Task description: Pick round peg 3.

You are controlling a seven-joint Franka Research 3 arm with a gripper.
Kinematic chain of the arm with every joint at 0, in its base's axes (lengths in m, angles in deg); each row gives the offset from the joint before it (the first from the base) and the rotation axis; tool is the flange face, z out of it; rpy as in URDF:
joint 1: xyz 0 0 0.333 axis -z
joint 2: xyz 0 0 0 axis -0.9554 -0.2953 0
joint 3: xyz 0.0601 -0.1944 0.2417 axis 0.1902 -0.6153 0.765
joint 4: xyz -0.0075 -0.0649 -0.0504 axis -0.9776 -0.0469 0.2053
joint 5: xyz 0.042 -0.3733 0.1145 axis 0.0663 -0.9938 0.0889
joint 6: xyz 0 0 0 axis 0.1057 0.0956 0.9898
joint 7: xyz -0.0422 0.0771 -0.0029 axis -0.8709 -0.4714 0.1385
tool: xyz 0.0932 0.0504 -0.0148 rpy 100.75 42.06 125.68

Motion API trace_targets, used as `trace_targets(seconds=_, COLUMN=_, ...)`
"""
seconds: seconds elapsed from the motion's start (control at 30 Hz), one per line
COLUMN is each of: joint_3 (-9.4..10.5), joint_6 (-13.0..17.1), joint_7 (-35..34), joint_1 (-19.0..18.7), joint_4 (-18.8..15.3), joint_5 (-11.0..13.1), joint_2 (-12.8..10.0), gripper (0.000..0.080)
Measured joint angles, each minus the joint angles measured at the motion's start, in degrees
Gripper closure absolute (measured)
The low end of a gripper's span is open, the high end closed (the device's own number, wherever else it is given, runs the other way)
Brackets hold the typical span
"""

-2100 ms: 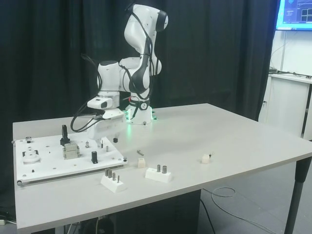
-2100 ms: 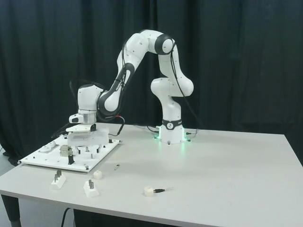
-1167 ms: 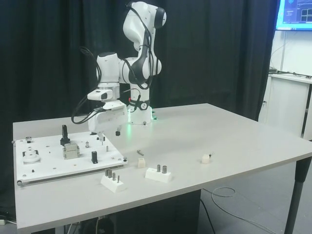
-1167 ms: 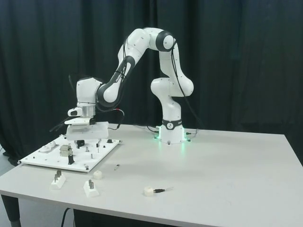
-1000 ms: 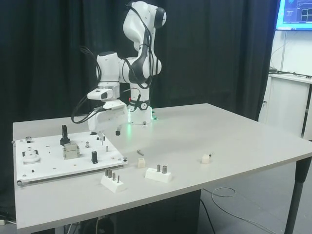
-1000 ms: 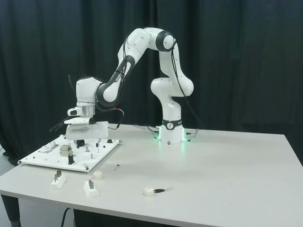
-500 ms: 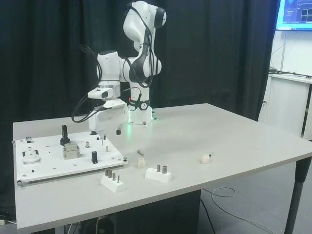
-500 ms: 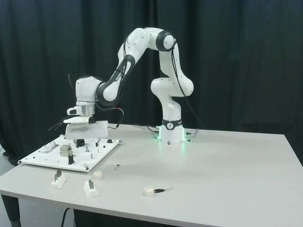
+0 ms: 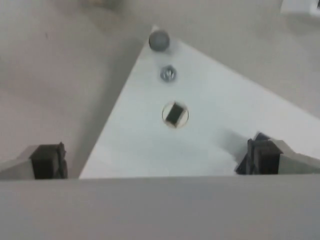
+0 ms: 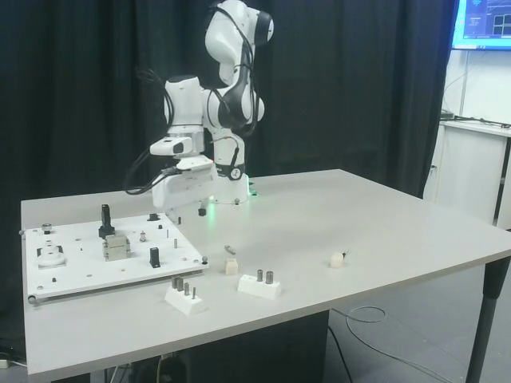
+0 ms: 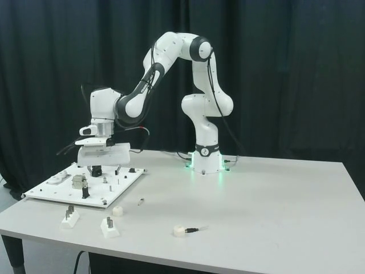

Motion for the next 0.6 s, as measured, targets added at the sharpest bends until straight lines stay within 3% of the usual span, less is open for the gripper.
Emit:
trace_targets(seconds=0.37, joint_3=0.29, joint_6=-1.7, joint_7=-4.28, joint_1=-3.95, joint_4=3.54, joint_5=0.0, joint_2=-0.17, gripper=0.0003)
trace_targets(seconds=0.6, joint_3=0.33, joint_6=-1.69, joint_7=-5.65, joint_1=-6.23, joint_4=6.23, joint_5=0.0, joint_2=-2.01, gripper=0.0003)
